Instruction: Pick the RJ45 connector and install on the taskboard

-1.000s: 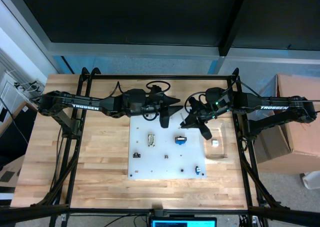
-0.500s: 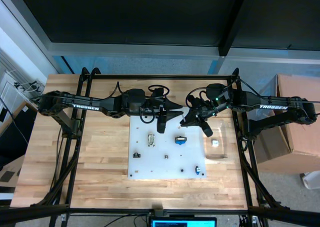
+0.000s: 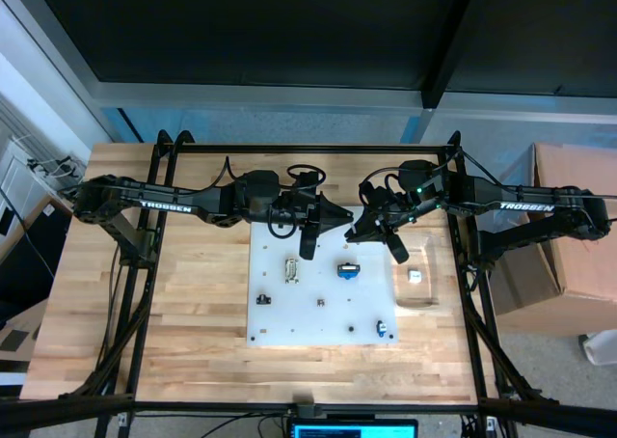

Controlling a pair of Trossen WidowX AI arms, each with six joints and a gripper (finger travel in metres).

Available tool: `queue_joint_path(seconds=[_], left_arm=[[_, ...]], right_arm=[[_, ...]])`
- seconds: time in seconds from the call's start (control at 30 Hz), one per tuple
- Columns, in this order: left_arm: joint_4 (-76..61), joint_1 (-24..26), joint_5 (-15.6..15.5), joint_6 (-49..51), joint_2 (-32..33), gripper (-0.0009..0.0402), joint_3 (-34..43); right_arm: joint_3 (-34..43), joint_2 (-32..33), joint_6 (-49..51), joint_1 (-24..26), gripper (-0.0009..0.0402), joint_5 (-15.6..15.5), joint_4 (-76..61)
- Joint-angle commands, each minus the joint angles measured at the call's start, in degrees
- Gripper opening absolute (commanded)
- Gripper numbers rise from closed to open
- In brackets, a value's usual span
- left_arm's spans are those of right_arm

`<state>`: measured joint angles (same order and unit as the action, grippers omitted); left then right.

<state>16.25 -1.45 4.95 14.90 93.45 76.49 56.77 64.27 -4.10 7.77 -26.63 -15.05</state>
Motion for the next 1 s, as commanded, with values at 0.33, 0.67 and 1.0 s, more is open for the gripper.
queue_joint_path(seconds=[0.33, 0.67, 1.0], left_arm=[[-0.1, -0.1, 0.0, 1.3, 0.1, -0.0001, 0.0], [-1.0, -0.1, -5.6, 2.9, 0.1, 0.0000, 0.0], [-8.9, -0.1, -22.0, 6.4, 0.1, 0.0000, 0.0]], right_arm=[[0.0, 0.0, -0.1, 0.0, 0.0013, 1.7, 0.0], [0.7, -0.5, -3.4, 0.0, 0.0193, 9.6, -2.4], [7.2, 0.1, -12.0, -0.5, 0.0234, 27.9, -17.1]])
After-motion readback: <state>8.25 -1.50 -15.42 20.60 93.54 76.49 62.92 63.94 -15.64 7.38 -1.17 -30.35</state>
